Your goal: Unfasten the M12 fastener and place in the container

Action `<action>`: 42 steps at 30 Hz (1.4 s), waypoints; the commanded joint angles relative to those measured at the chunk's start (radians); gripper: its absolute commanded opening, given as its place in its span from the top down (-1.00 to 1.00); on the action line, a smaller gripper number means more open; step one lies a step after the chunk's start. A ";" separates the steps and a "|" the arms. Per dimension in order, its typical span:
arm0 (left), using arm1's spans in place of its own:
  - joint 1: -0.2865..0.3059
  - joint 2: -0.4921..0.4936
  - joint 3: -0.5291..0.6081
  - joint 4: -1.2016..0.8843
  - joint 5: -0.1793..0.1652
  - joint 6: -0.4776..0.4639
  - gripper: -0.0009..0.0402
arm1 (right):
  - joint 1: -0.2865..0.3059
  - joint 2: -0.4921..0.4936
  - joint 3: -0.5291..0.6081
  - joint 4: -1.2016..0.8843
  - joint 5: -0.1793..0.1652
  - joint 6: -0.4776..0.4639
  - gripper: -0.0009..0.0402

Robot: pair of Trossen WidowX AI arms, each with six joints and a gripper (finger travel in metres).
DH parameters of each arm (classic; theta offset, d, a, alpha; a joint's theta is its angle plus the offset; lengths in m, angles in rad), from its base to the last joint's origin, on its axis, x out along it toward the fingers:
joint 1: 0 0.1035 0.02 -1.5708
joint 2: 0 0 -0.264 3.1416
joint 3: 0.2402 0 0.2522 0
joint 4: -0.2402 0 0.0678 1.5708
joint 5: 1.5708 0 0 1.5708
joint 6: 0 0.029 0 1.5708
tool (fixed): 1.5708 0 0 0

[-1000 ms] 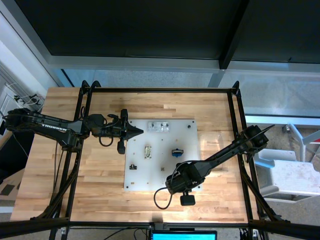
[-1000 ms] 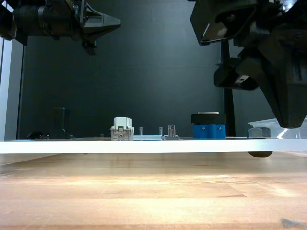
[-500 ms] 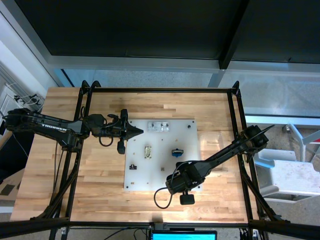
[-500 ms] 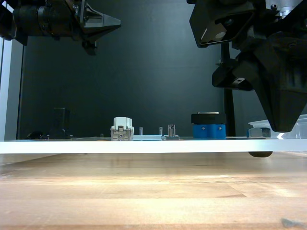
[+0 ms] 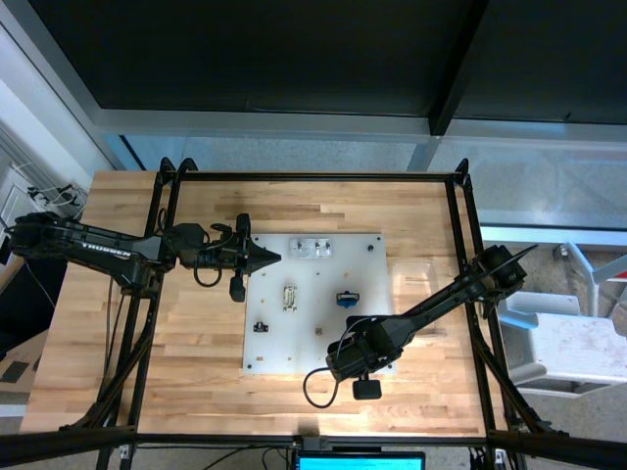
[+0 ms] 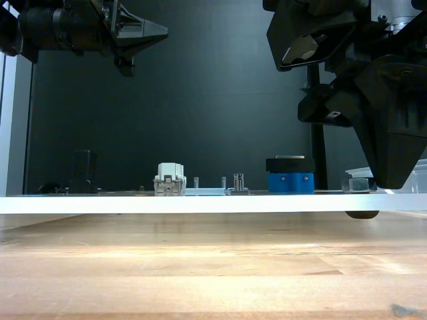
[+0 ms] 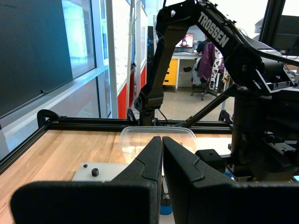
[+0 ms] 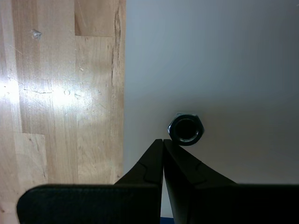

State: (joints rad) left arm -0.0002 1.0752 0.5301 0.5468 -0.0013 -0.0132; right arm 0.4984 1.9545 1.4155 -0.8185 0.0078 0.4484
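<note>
The silver M12 fastener (image 8: 186, 129) sits on its stud, low on the white board (image 8: 210, 56), with its dark centre showing. My right gripper (image 8: 163, 140) is shut with nothing in it, and its tips rest just beside the nut's rim. In the low view the nut (image 6: 357, 185) stands left of the right gripper (image 6: 390, 185), whose tips are nearly down at the board. From above, the right gripper (image 5: 358, 354) hides the nut. The clear container (image 5: 421, 275) lies on the table right of the board. My left gripper (image 5: 277, 258) hangs shut and empty at the board's far left.
On the board (image 5: 294, 343) stand a blue-and-black part (image 6: 290, 175), a white connector (image 6: 169, 179) and small silver posts (image 6: 238, 181). A black frame rail (image 5: 468, 255) runs along the table's right side. The container (image 7: 128, 138) shows beyond the left gripper (image 7: 162, 138).
The right gripper has shifted slightly left and down toward the board, closing in beside the nut. The nut and the left arm have not moved.
</note>
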 commanded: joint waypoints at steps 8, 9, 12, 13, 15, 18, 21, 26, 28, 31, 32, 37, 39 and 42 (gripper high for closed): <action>0.000 0.000 0.000 0.000 0.000 0.000 0.96 | -0.001 -0.008 0.000 -0.073 0.163 0.029 0.96; 0.000 0.000 0.000 0.000 0.000 0.000 0.96 | -0.001 -0.013 0.000 -0.091 0.198 0.040 0.96; 0.000 0.000 0.000 0.000 0.000 0.000 0.96 | -0.001 -0.024 0.001 -0.117 0.234 0.041 0.96; 0.000 0.000 0.000 0.000 0.000 0.000 0.96 | -0.001 -0.029 0.000 -0.119 0.233 0.042 0.96; 0.000 0.000 0.000 0.000 0.000 0.000 0.96 | -0.001 -0.035 0.000 -0.120 0.228 0.042 0.96; 0.000 0.000 0.000 0.000 0.000 0.000 0.96 | -0.001 -0.047 0.001 -0.119 0.176 0.041 0.96; 0.000 0.000 0.000 0.000 0.000 0.000 0.96 | -0.001 -0.058 0.001 -0.101 0.042 0.040 0.96; 0.000 0.000 0.000 0.000 0.000 0.000 0.96 | -0.001 -0.066 0.000 -0.044 -0.090 0.039 0.96; 0.000 0.000 0.000 0.000 0.000 0.000 0.96 | -0.001 -0.058 0.000 -0.029 -0.079 0.040 0.96; 0.000 0.000 0.000 0.000 0.000 0.000 0.96 | 0.000 -0.035 0.000 -0.006 -0.074 0.040 0.96; 0.000 0.000 0.000 0.000 0.000 0.000 0.96 | 0.000 -0.026 0.000 0.003 -0.067 0.042 0.96; 0.000 0.000 0.000 0.000 0.000 0.000 0.96 | 0.000 0.000 0.000 0.025 -0.050 0.041 0.96; 0.000 0.000 0.000 0.000 0.000 0.000 0.96 | -0.001 0.000 0.000 0.026 -0.041 0.039 0.96; 0.000 0.000 0.000 0.000 0.000 0.000 0.96 | -0.001 0.000 0.000 0.023 -0.015 0.040 0.96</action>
State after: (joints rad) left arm -0.0002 1.0752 0.5301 0.5468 -0.0013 -0.0135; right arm 0.4976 1.9545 1.4155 -0.7921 -0.0193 0.4881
